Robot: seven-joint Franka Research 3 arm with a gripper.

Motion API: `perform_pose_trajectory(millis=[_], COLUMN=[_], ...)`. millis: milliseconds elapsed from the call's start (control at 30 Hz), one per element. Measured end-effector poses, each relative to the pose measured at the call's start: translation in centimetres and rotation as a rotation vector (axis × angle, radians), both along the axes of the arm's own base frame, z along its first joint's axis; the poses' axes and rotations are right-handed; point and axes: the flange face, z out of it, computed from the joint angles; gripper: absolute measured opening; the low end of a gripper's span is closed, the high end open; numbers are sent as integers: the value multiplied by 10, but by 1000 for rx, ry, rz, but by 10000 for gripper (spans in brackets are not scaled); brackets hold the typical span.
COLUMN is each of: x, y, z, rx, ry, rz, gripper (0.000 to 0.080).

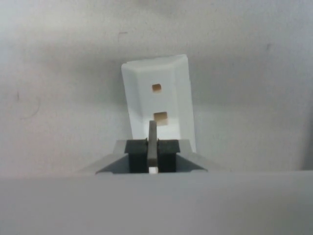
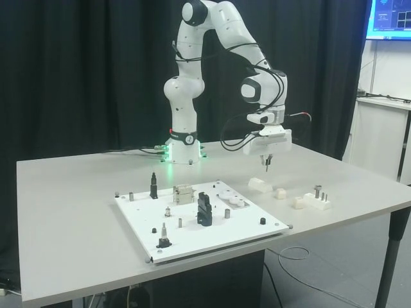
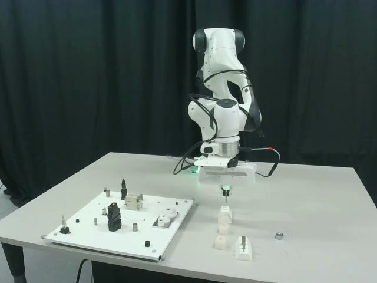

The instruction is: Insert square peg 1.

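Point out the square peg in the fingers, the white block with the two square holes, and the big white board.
square peg (image 1: 152, 142), wrist view, middle of its grey shaft.
white block (image 1: 168, 73), wrist view, its top face above the holes.
white board (image 2: 241, 224), first room view, a bare patch of its surface.

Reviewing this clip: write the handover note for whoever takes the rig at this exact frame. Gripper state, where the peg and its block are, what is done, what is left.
Gripper: jaws shut on the square peg, held upright, hanging above the table, clear of it.
White block with two square holes: on the table directly under the gripper in the wrist view; both holes look empty. The peg tip sits over the hole nearer the gripper.
White assembly board stands apart, beside the arm's work spot.
Done: peg picked up and brought over the block.
Left: fine alignment with the hole, lowering, insertion, release.
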Motion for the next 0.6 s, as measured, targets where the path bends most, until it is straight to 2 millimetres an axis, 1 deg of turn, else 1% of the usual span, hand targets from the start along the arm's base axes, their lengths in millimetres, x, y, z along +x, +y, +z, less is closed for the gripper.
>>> perform_pose_trajectory(millis=[367, 600], x=[1, 9], y=[-1, -13], z=[1, 6], rx=[-16, -39], ry=[-6, -24], rz=[21, 30], gripper=[35, 35])
